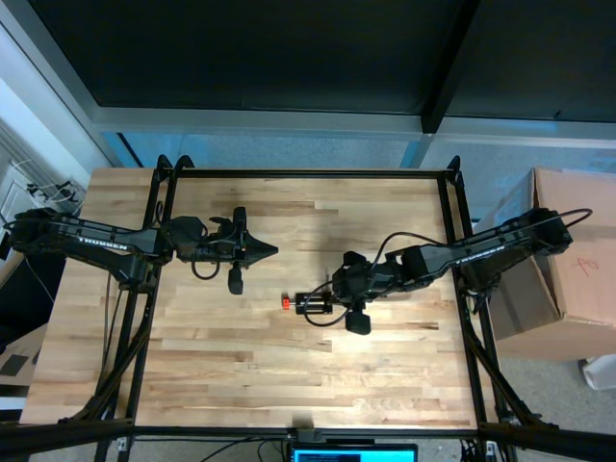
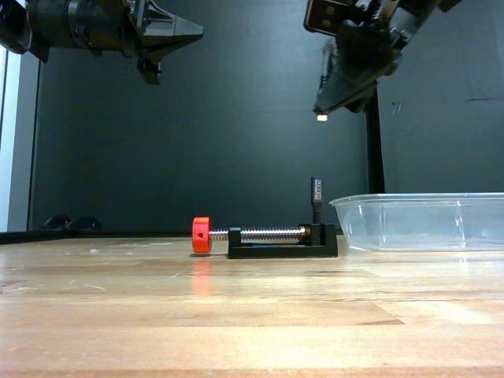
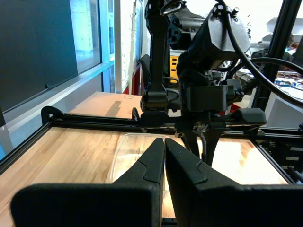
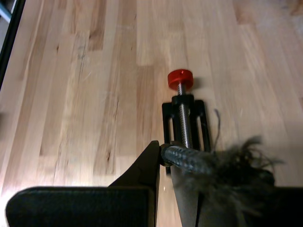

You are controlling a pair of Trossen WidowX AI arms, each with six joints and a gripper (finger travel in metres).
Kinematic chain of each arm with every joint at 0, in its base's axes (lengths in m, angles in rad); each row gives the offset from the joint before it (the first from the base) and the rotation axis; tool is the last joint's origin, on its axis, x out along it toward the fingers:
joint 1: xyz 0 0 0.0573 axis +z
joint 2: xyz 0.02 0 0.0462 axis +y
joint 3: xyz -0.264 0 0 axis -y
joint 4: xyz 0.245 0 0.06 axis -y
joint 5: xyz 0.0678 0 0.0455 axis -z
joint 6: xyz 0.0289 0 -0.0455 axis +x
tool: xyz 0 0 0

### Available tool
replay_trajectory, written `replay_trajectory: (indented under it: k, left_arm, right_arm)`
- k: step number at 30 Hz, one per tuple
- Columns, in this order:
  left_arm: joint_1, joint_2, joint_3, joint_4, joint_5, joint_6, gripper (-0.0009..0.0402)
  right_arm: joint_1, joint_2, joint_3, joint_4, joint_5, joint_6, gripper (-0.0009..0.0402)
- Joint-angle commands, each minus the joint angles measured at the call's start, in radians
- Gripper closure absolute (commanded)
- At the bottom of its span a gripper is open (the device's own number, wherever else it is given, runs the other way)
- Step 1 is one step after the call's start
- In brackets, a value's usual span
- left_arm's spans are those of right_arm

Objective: Remove the USB-C connector from the USB-C receptacle and place in the container

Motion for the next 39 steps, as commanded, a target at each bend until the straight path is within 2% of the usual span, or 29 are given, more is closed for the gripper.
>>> replay_trajectory:
  k: [1,10,15,20,26,39]
  left_arm:
    - [0.0,0.0,0.0,0.006,0.0,0.0,0.0393]
    - [0.0,0.0,0.0,0.0,0.0,0.0,0.0393]
    - [0.0,0.0,0.0,0.002,0.0,0.0,0.0393]
    - [0.0,0.0,0.0,0.001,0.0,0.0,0.0393]
    - [0.0,0.0,0.0,0.001,0.0,0.0,0.0393]
    - [0.0,0.0,0.0,0.001,0.0,0.0,0.0393]
  right_arm:
    - [0.029,-0.021,-0.014,-0.039,0.0,0.021,0.0393]
    - [0.114,-0.153,-0.163,-0.042,0.014,0.152,0.0393]
    - [0.184,-0.251,-0.261,-0.043,0.084,0.227,0.0393]
    - [0.233,-0.319,-0.323,-0.06,0.091,0.266,0.0393]
    - [0.259,-0.331,-0.336,-0.166,0.098,0.283,0.0393]
    - [0.259,-0.329,-0.403,-0.143,0.116,0.289,0.0393]
